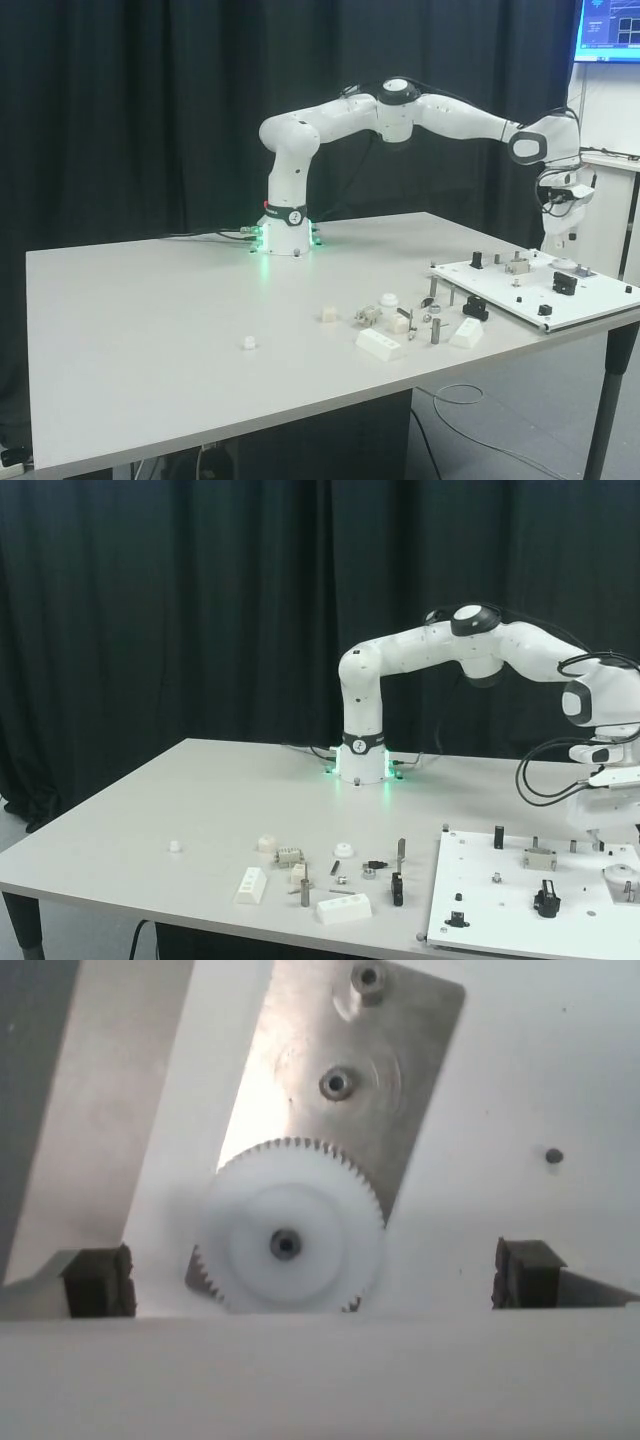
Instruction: Remove large gear.
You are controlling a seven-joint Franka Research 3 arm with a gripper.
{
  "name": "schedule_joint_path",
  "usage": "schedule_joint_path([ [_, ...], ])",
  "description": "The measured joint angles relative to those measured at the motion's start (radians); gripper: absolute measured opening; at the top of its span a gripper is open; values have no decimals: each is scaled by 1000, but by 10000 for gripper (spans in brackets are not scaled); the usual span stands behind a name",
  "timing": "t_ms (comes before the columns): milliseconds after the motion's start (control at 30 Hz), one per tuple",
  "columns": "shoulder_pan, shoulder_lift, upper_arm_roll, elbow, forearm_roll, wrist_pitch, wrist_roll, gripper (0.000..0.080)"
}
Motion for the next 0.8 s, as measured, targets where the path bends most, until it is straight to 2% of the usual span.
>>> schedule_joint_path([
  [267,-3,1,21,-2,-25,46,21,800],
  [800,-15,1,65,-2,-26,84,20,800],
])
